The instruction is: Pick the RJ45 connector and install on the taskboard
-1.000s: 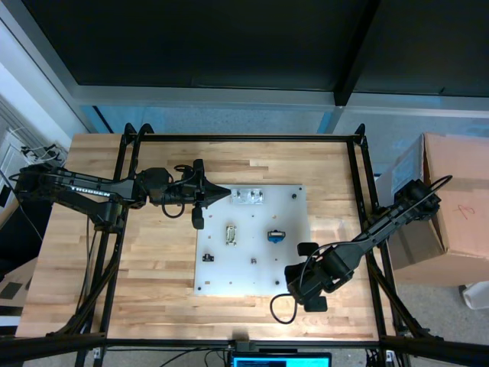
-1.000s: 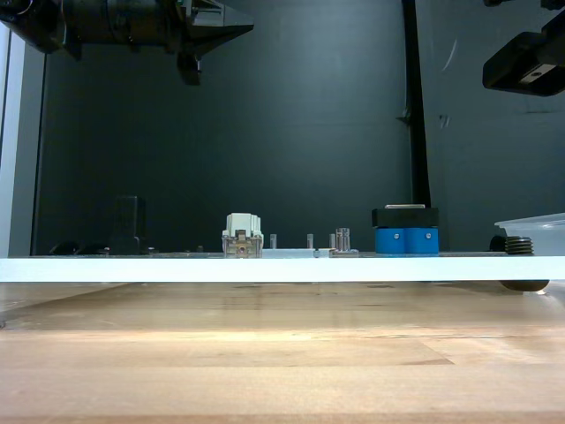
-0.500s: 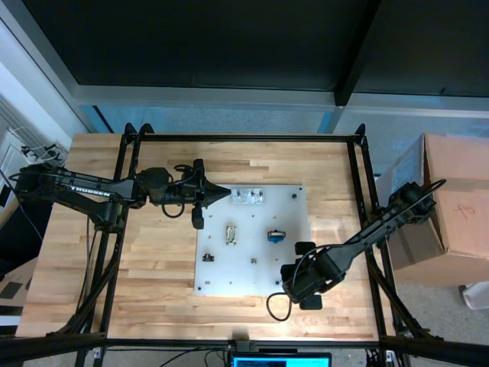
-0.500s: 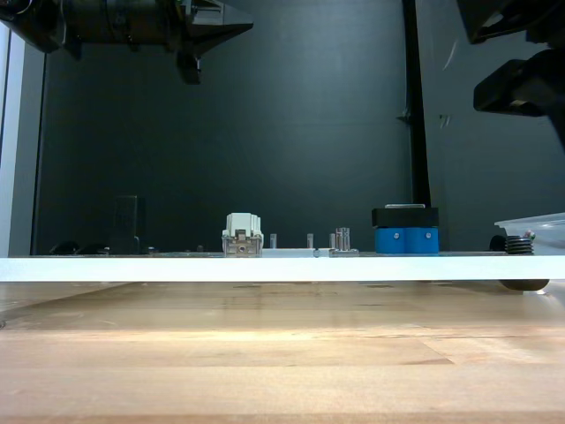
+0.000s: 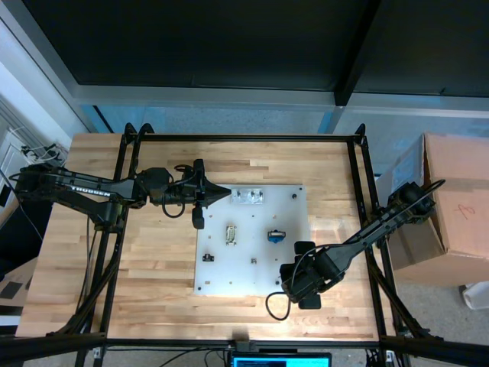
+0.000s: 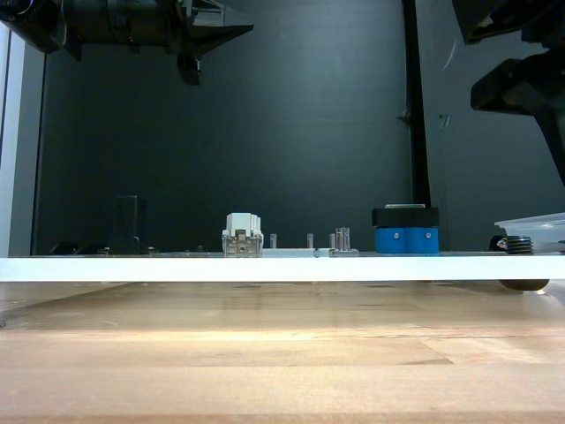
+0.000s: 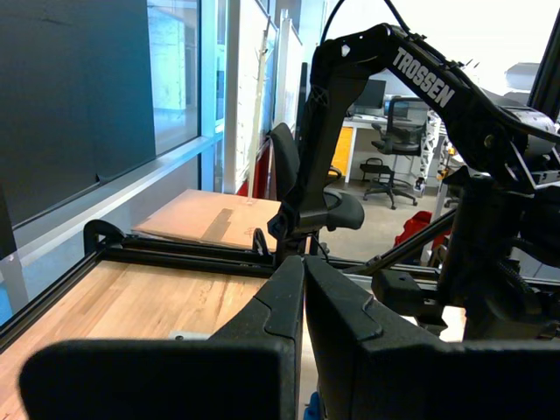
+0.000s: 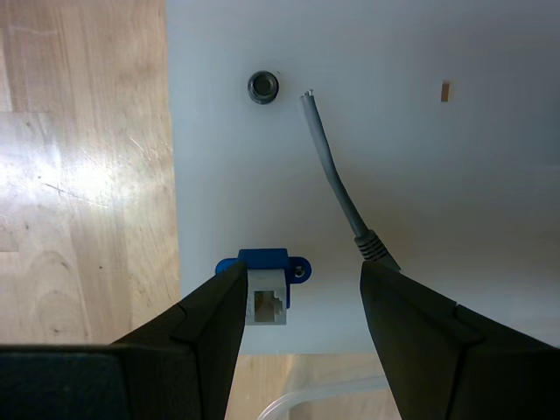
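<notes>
Two grippers logged, nearest first. Right gripper is over the near right corner of the white task board, pointing down, jaws spread wide with nothing held. Between its fingers sits a blue socket mount with a white jack, close to the board's edge. RJ45 connector lies free on the board just beside one finger, its plug end hidden behind that finger; contact cannot be told. Its grey cable runs away across the board to a cut end near a dark round hole. Farther back, left gripper hangs high over the board's far left edge, fingers pressed together, empty. "TROSSEN" reads in white on the right arm. Cardboard box off the table's right side bears a red mark, unreadable.
</notes>
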You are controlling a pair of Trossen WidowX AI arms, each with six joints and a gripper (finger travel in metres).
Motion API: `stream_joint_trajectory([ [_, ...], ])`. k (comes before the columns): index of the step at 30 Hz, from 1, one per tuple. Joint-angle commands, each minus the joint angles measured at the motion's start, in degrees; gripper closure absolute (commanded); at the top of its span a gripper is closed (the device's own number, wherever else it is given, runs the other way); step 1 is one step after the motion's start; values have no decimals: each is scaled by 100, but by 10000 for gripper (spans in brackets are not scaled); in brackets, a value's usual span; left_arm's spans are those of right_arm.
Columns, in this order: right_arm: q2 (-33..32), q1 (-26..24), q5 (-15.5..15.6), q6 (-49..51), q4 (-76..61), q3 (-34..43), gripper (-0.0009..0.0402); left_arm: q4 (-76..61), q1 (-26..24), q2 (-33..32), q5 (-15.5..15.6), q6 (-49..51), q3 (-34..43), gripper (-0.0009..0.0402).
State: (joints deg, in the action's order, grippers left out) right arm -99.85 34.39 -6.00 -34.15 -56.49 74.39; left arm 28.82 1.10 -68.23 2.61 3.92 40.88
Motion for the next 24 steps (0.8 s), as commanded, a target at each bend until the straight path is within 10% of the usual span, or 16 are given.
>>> stream_joint_trajectory([
  [1,83,-133,0,72,-192,249,222,2,0,-2,-2,0,0,393],
  [24,306,-457,-2,1808,-92,-446,236,0,0,-2,-2,0,0,393],
])
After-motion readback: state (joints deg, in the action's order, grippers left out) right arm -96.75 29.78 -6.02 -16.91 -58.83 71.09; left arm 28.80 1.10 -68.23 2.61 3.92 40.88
